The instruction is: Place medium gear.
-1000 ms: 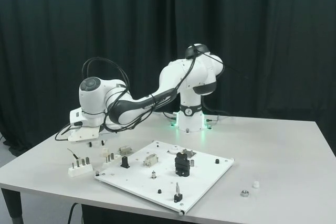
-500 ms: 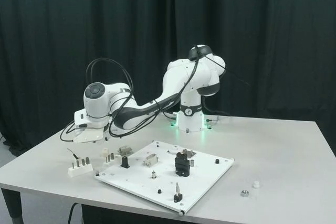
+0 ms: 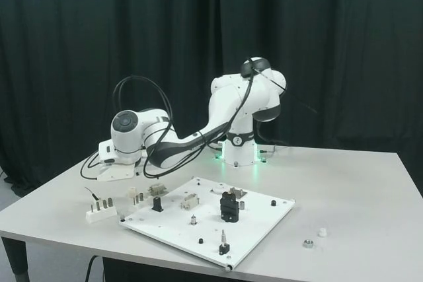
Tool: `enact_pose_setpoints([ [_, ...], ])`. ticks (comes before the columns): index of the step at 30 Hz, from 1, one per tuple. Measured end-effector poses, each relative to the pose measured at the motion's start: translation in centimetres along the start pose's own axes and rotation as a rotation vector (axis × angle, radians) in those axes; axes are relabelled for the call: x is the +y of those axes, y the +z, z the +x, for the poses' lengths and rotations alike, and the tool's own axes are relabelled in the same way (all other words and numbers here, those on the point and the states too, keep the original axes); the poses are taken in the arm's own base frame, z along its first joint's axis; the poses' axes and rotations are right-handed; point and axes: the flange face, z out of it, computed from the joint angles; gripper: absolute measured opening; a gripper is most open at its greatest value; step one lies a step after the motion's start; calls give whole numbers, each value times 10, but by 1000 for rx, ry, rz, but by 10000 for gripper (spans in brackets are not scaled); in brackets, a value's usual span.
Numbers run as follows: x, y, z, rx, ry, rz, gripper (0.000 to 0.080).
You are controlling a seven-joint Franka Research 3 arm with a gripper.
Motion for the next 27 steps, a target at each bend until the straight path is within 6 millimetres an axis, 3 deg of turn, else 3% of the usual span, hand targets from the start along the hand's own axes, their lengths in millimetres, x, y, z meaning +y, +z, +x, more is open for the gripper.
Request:
enact_pose_setpoints([
  [7, -4, 4, -4, -5, 16, -10, 402],
  [8, -4, 4, -4, -5, 20, -13, 479],
  [12, -6, 4, -6, -6, 35, -24, 479],
  [13, -6, 4, -6, -6, 35, -27, 742],
  [27, -9, -5, -12, -4, 37, -69, 798],
])
